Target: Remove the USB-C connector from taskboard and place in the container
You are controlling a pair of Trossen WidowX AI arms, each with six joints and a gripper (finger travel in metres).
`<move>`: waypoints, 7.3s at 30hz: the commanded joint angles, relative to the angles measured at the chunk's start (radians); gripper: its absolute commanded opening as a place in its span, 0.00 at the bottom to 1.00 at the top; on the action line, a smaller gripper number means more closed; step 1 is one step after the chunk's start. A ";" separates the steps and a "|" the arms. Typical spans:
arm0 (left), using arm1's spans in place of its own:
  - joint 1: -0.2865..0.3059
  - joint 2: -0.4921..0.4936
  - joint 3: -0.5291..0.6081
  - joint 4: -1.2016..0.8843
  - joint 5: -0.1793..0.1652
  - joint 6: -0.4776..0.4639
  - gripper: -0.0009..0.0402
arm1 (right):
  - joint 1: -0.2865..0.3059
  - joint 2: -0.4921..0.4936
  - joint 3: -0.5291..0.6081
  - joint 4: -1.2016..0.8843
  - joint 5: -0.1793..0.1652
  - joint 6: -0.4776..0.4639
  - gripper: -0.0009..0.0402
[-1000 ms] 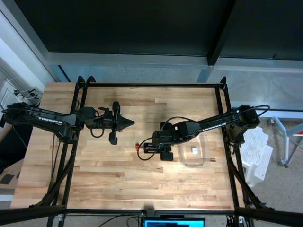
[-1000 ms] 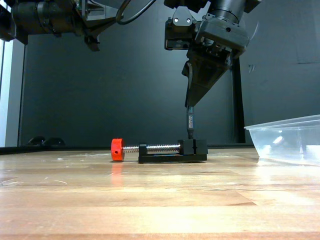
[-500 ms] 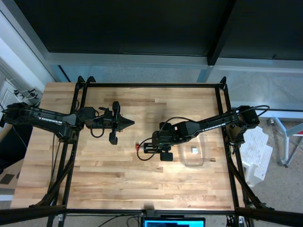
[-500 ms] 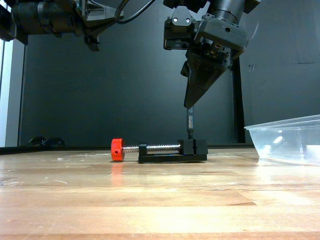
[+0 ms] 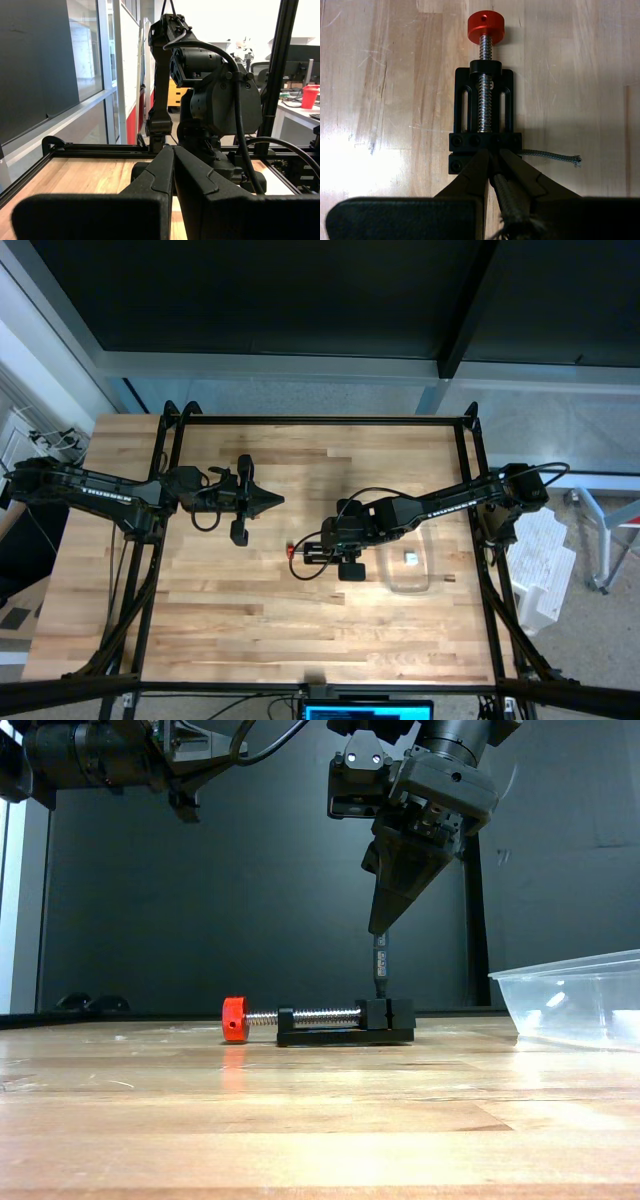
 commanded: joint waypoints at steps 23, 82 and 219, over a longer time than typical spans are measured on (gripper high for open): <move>0.000 0.000 0.000 0.000 0.000 0.000 0.02 | 0.000 -0.055 0.000 -0.005 -0.004 -0.002 0.02; 0.000 0.000 0.000 0.000 0.000 0.000 0.02 | 0.104 -0.566 -0.541 -0.063 0.014 0.211 0.05; 0.000 0.000 0.000 0.000 0.000 0.000 0.02 | -0.188 -0.676 -0.718 1.202 -0.109 -0.062 0.02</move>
